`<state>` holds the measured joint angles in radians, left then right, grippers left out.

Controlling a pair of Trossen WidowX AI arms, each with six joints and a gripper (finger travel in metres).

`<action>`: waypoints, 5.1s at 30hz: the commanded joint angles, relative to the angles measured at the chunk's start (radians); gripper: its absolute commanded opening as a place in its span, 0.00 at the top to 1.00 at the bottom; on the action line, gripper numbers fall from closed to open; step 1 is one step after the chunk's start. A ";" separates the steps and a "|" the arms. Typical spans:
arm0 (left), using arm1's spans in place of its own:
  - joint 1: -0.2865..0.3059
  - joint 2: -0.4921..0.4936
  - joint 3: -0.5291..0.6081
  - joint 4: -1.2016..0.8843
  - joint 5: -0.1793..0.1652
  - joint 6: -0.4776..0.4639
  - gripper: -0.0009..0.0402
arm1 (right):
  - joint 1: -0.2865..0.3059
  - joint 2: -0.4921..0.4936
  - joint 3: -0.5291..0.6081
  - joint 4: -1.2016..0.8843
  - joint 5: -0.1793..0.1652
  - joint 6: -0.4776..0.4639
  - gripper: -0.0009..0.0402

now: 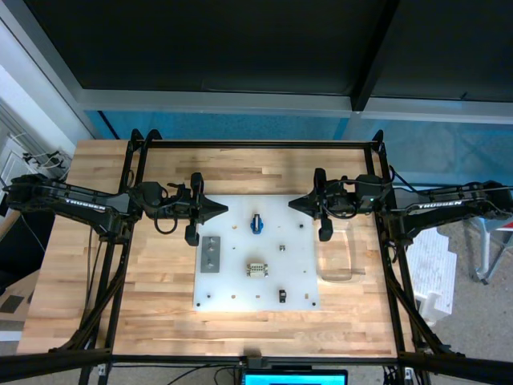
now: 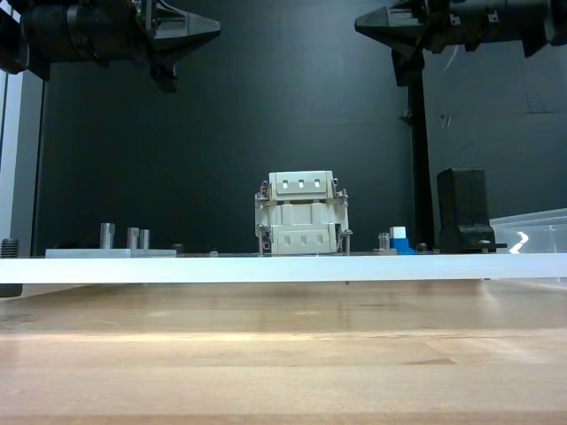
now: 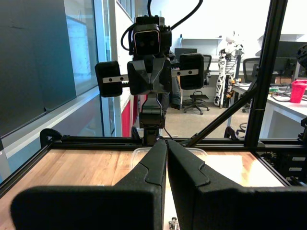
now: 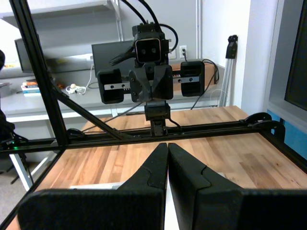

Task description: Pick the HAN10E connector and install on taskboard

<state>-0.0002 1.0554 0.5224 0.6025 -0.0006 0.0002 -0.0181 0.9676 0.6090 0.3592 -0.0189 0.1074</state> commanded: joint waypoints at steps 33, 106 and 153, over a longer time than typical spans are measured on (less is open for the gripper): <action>0.000 0.000 0.000 0.000 0.000 0.000 0.98 | -0.002 0.045 -0.051 0.125 0.019 0.011 0.98; 0.000 0.000 0.000 0.000 0.000 0.000 0.98 | -0.004 0.045 -0.051 0.103 0.027 0.015 0.98; 0.000 0.000 0.000 0.000 0.000 0.000 0.98 | -0.003 0.045 -0.051 0.103 0.026 0.015 0.98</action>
<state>-0.0002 1.0554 0.5228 0.6025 -0.0002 0.0002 -0.0219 1.0126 0.5579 0.4625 0.0074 0.1223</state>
